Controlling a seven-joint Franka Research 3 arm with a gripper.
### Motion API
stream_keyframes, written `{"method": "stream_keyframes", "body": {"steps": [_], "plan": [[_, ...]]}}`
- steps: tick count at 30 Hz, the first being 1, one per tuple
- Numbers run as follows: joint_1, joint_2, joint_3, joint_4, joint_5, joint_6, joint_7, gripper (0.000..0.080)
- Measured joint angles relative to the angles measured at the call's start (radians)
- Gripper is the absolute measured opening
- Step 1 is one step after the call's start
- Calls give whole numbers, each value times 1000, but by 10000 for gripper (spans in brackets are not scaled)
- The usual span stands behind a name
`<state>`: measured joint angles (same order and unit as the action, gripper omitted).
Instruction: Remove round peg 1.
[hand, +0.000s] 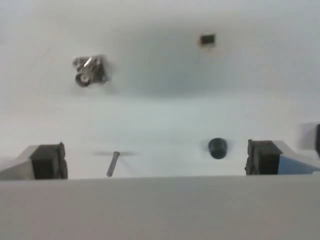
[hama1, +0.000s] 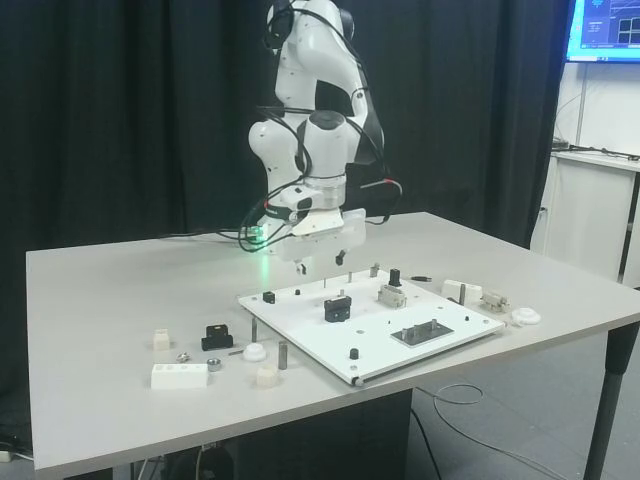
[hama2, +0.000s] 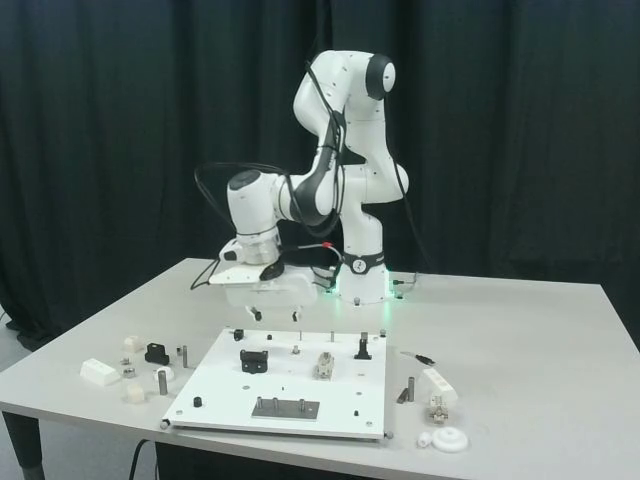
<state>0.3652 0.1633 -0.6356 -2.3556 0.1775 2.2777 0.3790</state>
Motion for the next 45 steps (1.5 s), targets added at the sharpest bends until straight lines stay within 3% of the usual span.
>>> {"method": "stream_keyframes", "body": {"steps": [6,16,27,37,45], "plan": [[27,-6,1,-57,-19,54,6,800],[54,-6,10,-115,-40,90,38,800],[54,4,17,-140,-72,95,47,800],[53,29,19,-157,-73,130,54,800],[53,54,42,-157,-73,155,62,800]]}}
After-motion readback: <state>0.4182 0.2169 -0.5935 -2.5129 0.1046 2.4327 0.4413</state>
